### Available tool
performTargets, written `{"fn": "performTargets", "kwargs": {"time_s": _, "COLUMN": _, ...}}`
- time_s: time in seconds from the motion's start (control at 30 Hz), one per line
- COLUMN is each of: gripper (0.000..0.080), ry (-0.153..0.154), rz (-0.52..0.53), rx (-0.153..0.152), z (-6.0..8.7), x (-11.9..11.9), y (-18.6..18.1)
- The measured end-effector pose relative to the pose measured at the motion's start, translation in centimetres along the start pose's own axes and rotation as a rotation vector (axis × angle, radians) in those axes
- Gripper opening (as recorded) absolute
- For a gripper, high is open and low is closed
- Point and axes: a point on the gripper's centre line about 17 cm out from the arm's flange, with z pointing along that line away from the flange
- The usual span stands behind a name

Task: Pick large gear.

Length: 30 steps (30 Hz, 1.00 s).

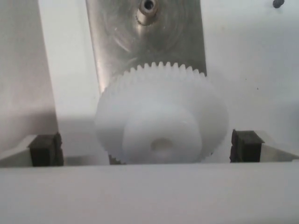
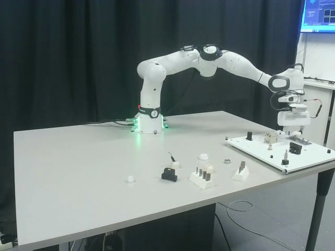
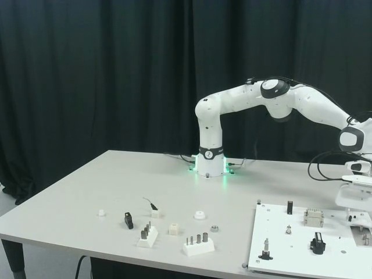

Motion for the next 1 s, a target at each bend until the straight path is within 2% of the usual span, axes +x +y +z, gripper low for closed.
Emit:
{"fn": "performTargets", "kwargs": {"time_s": 0.7, "gripper": 0.0800, "ry": -0.002, "rz": -0.014, "rx": 0.000, "z": 0.56, "x": -0.09, "y": 0.22}}
{"fn": "performTargets", "kwargs": {"time_s": 0.73, "gripper": 0.0694, "ry": -0.004, "rz": -0.013, "rx": -0.003, "z": 0.62, "x": -0.08, "y": 0.37}}
{"fn": "performTargets", "kwargs": {"time_s": 0.9, "gripper": 0.0694, "ry": -0.006, "rz": -0.010, "rx": -0.009, "z": 0.71, "x": 0.05, "y": 0.70}}
{"fn": "performTargets", "kwargs": {"time_s": 0.93, "gripper": 0.0590, "ry": -0.005, "rz": -0.011, "rx": -0.010, "z": 0.71, "x": 0.07, "y": 0.72}}
{"fn": "performTargets", "kwargs": {"time_s": 1.0, "gripper": 0.0590, "ry": -0.005, "rz": -0.016, "rx": -0.012, "z": 0.68, "x": 0.09, "y": 0.78}}
